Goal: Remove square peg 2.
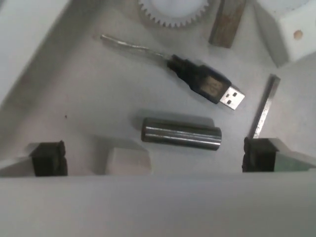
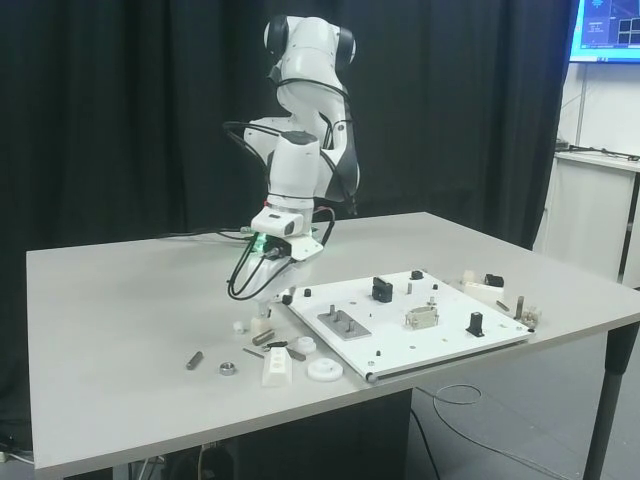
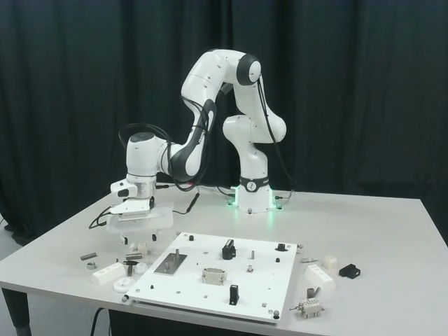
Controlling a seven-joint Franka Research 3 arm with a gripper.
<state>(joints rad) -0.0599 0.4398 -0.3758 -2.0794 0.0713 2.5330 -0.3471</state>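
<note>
Beside the white board [image 2: 405, 320] on the grey bench [image 2: 120, 300], the tool [image 1: 153, 158] hangs released, fingers wide apart over a steel cylinder [image 1: 181, 134], with a thin square peg [image 1: 264, 106] just beside one fingertip [image 1: 259, 154].

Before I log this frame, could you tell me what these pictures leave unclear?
- Gear, wrist view: cut off by the picture's edge.
- Square bar, wrist view: far end cut off; whether it is peg 2 cannot be told.
- Loose parts beside the board, first room view: too small to identify.
- Gripper, second room view: fingertips too small to judge.
</note>
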